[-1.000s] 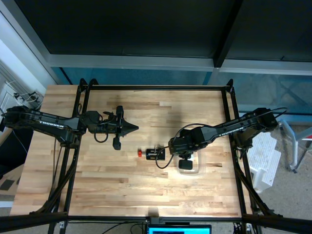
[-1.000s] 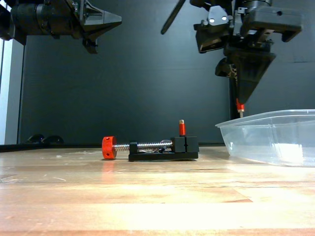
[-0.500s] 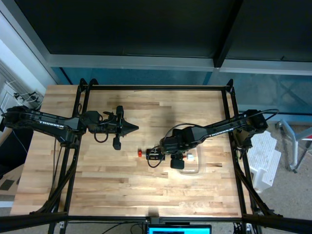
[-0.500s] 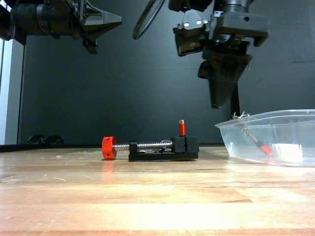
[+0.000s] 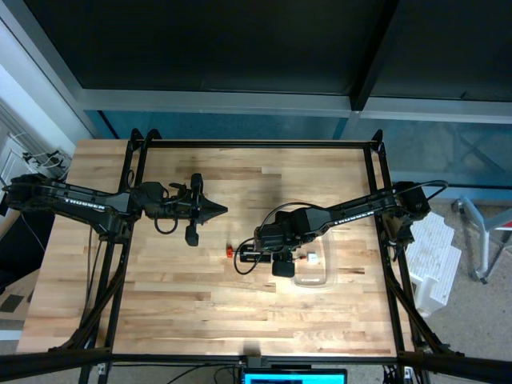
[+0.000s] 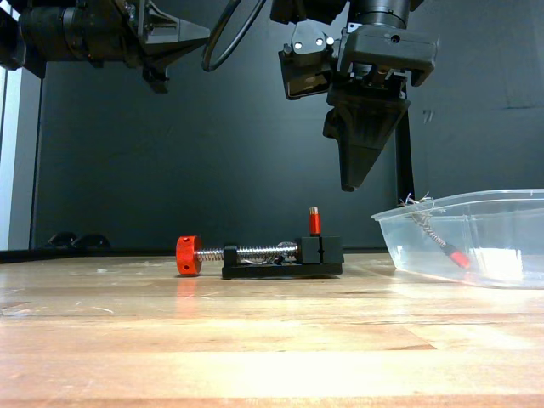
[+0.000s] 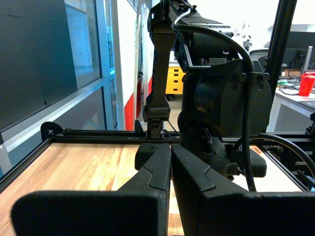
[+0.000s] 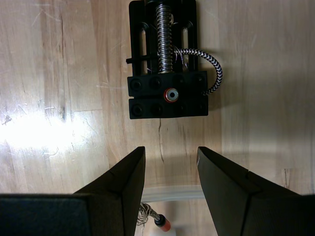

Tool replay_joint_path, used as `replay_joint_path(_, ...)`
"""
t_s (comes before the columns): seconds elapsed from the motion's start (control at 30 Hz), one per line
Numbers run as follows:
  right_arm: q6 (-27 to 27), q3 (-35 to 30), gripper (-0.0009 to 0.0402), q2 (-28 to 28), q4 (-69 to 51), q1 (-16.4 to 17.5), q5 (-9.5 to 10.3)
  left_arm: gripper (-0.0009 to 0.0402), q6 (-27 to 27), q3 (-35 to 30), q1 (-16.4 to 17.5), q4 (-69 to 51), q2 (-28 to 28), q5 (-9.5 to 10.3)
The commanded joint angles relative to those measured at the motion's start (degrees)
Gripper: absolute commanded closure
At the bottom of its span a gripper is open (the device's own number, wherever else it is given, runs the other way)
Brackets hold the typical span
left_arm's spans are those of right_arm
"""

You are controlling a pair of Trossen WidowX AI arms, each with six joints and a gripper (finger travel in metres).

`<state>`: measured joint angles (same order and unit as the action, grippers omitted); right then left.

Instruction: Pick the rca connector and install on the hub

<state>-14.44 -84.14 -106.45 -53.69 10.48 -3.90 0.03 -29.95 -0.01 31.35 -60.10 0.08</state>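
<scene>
- Left gripper point(image 5: 214, 210): held high over the left half of the bench point(image 5: 160, 288), well apart from every object. The wrist view shows its jaws pressed together with nothing between them.
- Right gripper point(image 6: 348, 182): hangs in the air, pointing down, above the gap between the hub point(image 6: 282, 258) and the tray point(image 6: 497, 225). Its tip is higher than the hub's red post point(image 6: 314, 221) and touches nothing. In the wrist view the jaws stand apart and empty, with bare wood showing between them.
- Hub: a black block lying flat on the bench near its middle. A silvery threaded rod point(image 6: 248, 252) runs along it to a red knob point(image 6: 187, 255) at the left end. The red post stands upright on the block at the right end.
- Braided cable point(image 8: 212, 69): loops out from one side of the hub.
- Rca connector point(image 6: 445, 247): lies tilted inside the clear tray, red tip lowest, on a short braided lead. It is not on the hub and not in either gripper.
- Tray: rests on the bench just right of the hub; a small white piece point(image 5: 314, 258) also lies in it.
</scene>
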Motion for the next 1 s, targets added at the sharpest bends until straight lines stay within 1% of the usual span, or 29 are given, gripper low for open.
replay_joint_path(0.03,-0.07,0.09,0.0248,0.02,-0.04,0.0,-0.07,0.0393,-0.02,0.0,0.02,0.02,-0.02,-0.02)
replay_joint_path(0.6,-0.02,0.61,0.0248,0.15,0.0,0.07,-0.07,0.0393,-0.02,0.0,0.02,0.02,-0.02,-0.02)
replay_joint_path(0.83,-0.02,3.04,0.0248,2.62,0.15,1.25,-0.13,0.0393,-0.02,0.0,0.02,0.02,-0.02,-0.02)
replay_joint_path(1.0,-0.22,6.36,0.0248,5.68,0.22,2.51,-0.22,0.0393,-0.02,0.0,0.0,0.02,-0.02,-0.02)
